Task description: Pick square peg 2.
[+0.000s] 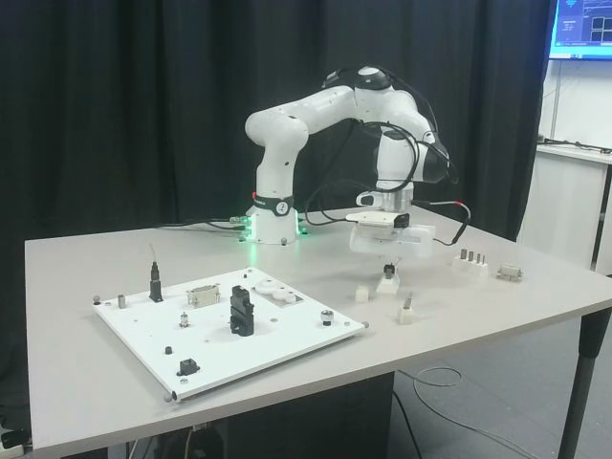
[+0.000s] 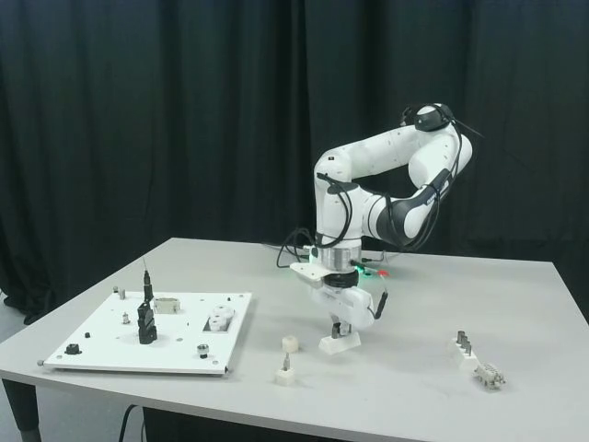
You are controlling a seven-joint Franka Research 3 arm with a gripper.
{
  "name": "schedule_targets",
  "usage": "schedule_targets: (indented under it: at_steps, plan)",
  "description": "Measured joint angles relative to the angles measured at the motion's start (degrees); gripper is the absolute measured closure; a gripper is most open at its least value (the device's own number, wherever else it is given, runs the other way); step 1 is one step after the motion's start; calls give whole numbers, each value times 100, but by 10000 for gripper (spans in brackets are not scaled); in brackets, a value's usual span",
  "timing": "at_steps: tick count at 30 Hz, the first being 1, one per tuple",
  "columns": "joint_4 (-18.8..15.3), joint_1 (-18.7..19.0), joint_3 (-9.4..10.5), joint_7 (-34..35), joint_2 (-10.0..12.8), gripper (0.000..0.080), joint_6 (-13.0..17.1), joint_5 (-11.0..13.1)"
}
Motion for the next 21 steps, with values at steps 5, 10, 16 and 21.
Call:
schedule_targets:
  at_steps: [5,10,16,21]
  plan:
    - [2,10,-40,0,-3,726,-4,0]
    - [-3,45,-151,0,-4,726,-81,-27]
    - [-15,103,-335,0,-4,727,-235,-140]
    - [-23,145,-503,34,-4,727,-404,-276]
